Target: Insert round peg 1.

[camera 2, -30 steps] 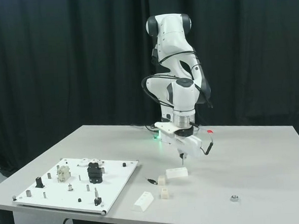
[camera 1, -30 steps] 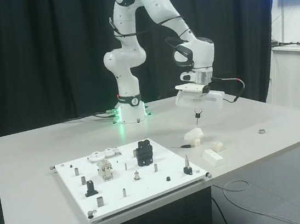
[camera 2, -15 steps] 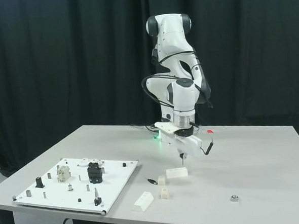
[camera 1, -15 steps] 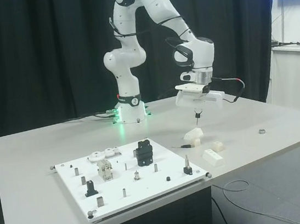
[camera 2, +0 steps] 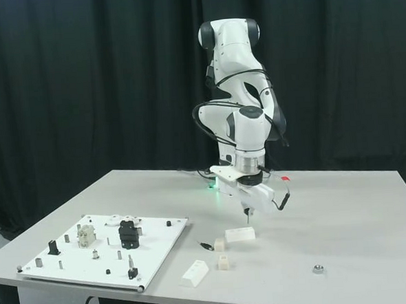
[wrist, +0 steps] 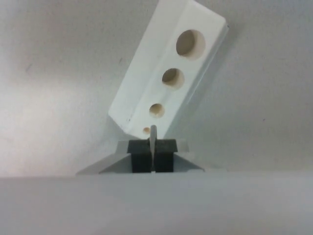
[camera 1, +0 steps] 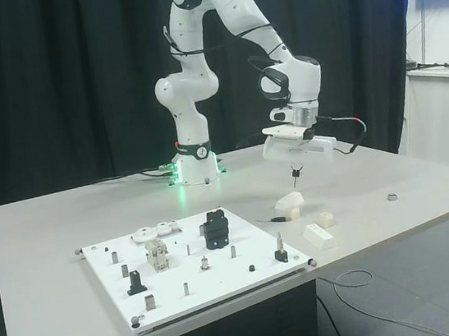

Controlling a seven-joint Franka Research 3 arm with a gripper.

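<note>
Above the white block point(wrist: 168, 73) with its row of four holes, the jaws point(wrist: 152, 155) hang over the grey desk point(camera 1: 51, 232), closed tight on a thin grey round peg point(wrist: 153, 139) that points straight down. Seen from the wrist, the peg's tip sits just by the smallest hole, at the block's near end. From the first room view, the white board point(camera 1: 190, 268) of fixtures lies at about 8 o'clock from the block, well apart.
</note>
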